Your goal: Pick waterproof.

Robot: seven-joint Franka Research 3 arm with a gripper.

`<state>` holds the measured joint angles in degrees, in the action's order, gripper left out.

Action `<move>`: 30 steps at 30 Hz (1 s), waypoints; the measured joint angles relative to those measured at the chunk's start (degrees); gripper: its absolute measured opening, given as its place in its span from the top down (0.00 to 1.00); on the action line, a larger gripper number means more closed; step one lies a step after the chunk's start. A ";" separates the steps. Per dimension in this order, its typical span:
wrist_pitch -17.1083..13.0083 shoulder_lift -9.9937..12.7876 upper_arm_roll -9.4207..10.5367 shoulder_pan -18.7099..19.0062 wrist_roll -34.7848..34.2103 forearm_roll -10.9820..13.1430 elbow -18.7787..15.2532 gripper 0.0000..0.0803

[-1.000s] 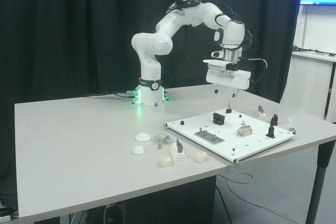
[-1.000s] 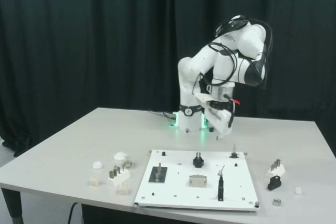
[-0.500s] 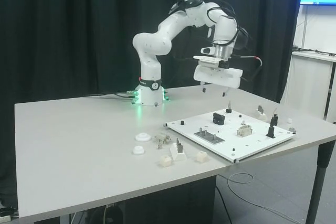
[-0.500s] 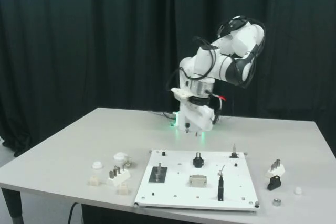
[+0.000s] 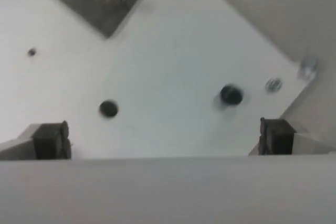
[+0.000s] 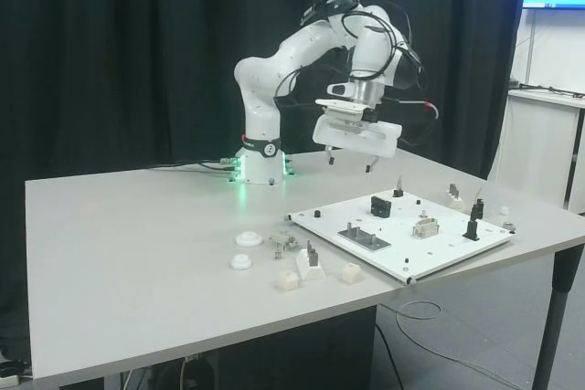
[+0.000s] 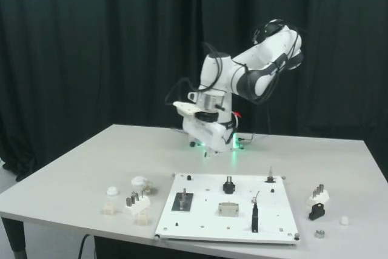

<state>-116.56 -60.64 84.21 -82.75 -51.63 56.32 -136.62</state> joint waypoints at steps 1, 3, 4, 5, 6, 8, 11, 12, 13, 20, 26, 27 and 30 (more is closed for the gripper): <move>-0.11 -0.03 0.00 -0.64 1.23 0.28 0.00 0.00; -0.34 -0.07 0.00 -1.79 3.23 0.82 0.00 0.00; -0.48 -0.09 0.01 -2.42 4.31 1.11 0.00 0.00; -0.62 -0.10 0.01 -2.99 5.26 1.37 0.00 0.00; -0.78 -0.12 0.01 -3.60 6.30 1.65 0.00 0.00; -1.04 -0.15 0.01 -4.77 8.51 2.08 0.00 0.00; -1.15 -0.19 0.02 -6.47 11.94 2.71 0.00 0.00; -1.15 -0.21 0.02 -6.98 13.11 2.93 0.00 0.00; -1.15 -0.23 0.03 -7.59 14.52 3.21 0.00 0.00; -1.14 -0.64 0.25 -11.28 26.10 5.31 0.00 0.00; -1.11 -1.00 0.68 -14.03 35.72 7.32 0.00 0.00; -1.11 -1.08 0.75 -14.45 37.05 7.54 0.01 0.00; -1.11 -1.47 0.95 -15.72 41.23 8.40 0.02 0.00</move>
<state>-117.67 -62.10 85.15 -98.47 -10.40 64.72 -136.60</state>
